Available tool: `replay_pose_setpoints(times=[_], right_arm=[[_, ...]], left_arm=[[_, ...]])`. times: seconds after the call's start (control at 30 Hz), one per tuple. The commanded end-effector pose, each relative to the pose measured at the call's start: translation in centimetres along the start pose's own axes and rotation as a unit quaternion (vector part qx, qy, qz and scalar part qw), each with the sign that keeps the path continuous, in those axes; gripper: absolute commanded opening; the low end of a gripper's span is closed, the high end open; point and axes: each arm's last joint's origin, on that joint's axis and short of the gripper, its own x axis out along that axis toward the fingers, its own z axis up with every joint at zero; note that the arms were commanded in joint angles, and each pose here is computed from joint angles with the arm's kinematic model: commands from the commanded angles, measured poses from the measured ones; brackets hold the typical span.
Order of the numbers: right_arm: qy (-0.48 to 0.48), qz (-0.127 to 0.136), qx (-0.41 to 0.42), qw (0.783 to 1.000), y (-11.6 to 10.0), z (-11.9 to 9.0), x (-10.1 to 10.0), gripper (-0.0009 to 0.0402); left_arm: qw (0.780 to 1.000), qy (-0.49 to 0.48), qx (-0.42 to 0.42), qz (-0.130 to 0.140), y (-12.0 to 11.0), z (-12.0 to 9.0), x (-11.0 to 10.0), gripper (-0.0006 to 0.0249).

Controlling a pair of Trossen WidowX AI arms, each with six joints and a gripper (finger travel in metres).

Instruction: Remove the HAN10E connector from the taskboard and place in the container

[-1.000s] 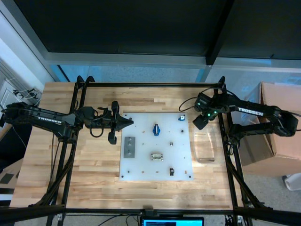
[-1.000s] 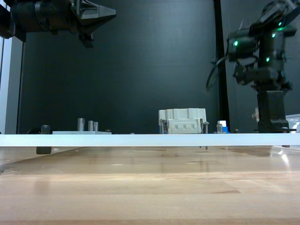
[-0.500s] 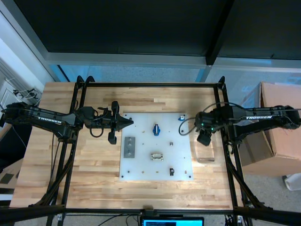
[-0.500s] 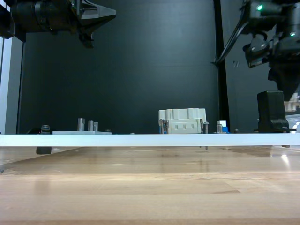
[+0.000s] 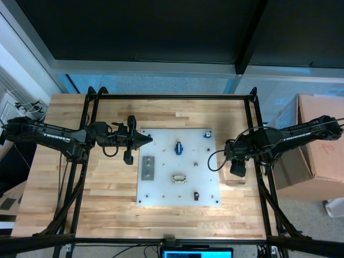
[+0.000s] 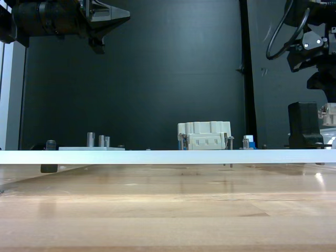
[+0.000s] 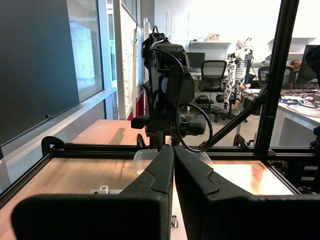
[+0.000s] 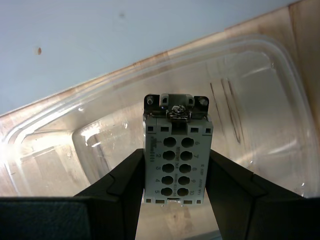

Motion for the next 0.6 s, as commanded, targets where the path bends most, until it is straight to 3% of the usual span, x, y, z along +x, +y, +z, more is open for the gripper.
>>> replay_pose_setpoints(times=[0.03,0.17,0.33,0.6], right_arm=[[0.008,-0.004,0.012,1.000,-0.1,-0.3,0.5,0.0028],[0.013,-0.004,0.029,0.999,-0.2,-0.7,1.9,0.0057],[0.030,0.017,0.040,0.999,-0.3,-1.4,3.5,0.0122],[0.034,0.019,0.044,0.998,-0.3,-1.4,3.6,0.0242]], left_arm=[[1.000,0.000,0.000,0.000,0.0,0.0,0.0,0.0000],[1.000,0.000,0.000,0.000,0.0,0.0,0.0,0.0000],[1.000,0.000,0.000,0.000,0.0,0.0,0.0,0.0000],[1.000,0.000,0.000,0.000,0.0,0.0,0.0,0.0000]])
